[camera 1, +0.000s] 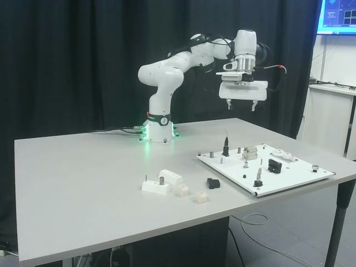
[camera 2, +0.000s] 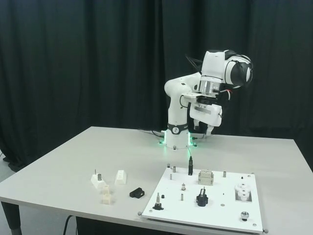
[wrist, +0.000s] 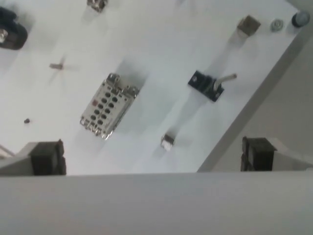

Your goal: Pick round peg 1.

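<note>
The gripper (camera 1: 242, 104) is held high above the table (camera 1: 83, 167), with its two fingers spread apart and nothing between them; in the wrist view the fingertips (wrist: 49, 157) are seen wide apart at either side. Taken from left to right in the first room view, a group of white blocks (camera 1: 162, 183) is set near the table's front, one of them carrying a small upright pin (camera 1: 161, 181), then a small black part (camera 1: 213, 182), then the white assembly board (camera 1: 289, 178). On the board a multi-pin connector (wrist: 108, 105), a black clamp with a metal lever (wrist: 208, 86) and several short upright pegs (camera 2: 182, 197) are seen. Which of these is round peg 1 cannot be told, since no labels are legible; it is judged to be one of the small cylinders standing on the board or in the block. The approach is judged not yet begun. The main risk is that the wrong peg is chosen, the candidates being alike. A neighbouring part may also be struck during descent, as the pegs are crowded, or a thin peg may be tilted if the fingers are closed off-centre.
</note>
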